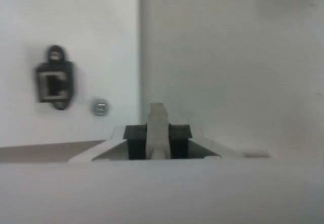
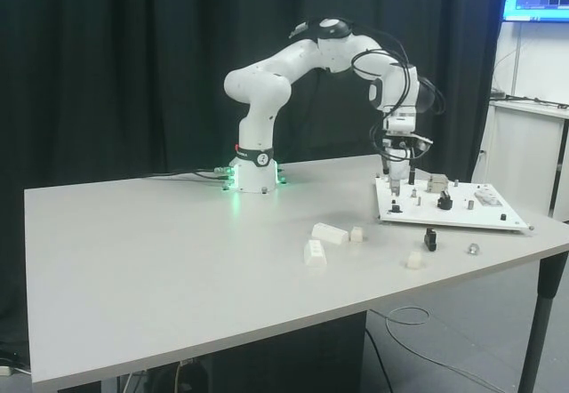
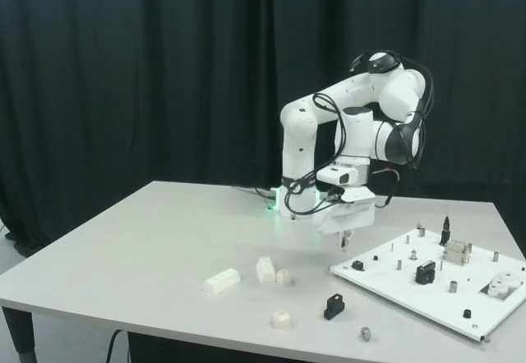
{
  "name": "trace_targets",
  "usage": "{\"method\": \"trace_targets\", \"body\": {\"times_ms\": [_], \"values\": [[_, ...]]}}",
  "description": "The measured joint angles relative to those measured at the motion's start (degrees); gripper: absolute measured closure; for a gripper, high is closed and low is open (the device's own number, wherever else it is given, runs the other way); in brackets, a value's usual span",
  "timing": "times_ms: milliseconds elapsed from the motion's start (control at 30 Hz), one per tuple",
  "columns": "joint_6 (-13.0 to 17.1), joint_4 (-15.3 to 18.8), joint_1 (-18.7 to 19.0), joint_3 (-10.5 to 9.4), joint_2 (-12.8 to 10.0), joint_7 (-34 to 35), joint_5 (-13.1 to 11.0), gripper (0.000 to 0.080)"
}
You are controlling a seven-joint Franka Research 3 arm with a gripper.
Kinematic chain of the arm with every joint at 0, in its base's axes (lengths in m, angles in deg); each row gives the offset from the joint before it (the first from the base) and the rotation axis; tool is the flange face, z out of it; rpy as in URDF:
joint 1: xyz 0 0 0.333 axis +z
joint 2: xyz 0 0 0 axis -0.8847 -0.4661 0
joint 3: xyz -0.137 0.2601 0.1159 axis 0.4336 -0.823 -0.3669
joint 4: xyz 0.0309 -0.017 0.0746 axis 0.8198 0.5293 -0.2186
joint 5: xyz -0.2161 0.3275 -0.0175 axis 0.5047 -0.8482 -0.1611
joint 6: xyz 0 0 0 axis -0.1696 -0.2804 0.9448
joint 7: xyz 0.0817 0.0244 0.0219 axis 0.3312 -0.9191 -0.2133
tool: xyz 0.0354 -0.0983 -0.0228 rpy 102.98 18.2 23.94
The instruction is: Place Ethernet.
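The hand (image 3: 345,238), gripping the Ethernet plug (image 1: 157,127), hangs above the white board's (image 3: 427,293) near edge.

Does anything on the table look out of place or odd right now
Several parts lie loose on the grey table instead of on the white board: white blocks, a black piece and a small metal part near the front edge. Nothing looks spilled or damaged.

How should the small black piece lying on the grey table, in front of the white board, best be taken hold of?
Grip the black piece from above, across its narrow body. It stands free on the table with no neighbour touching it, so a vertical approach looks safest. The claw holds a white plug now.
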Motion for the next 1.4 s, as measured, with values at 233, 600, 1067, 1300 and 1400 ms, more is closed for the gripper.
{"method": "trace_targets", "body": {"times_ms": [233, 600, 1067, 1300, 1400], "values": [[1.48, -2.11, -4.70, -1.31, -0.01, -3.38, -0.05, 0.0722], [1.99, -7.49, -13.41, -4.54, -0.10, -7.48, -0.13, 0.0722], [1.35, -12.41, -20.25, -7.98, -0.32, -10.15, -0.13, 0.0722], [0.99, -13.47, -21.36, -8.87, -0.56, -11.36, -0.13, 0.0722], [0.99, -13.77, -21.63, -9.12, -0.63, -11.40, -0.13, 0.0722]]}}
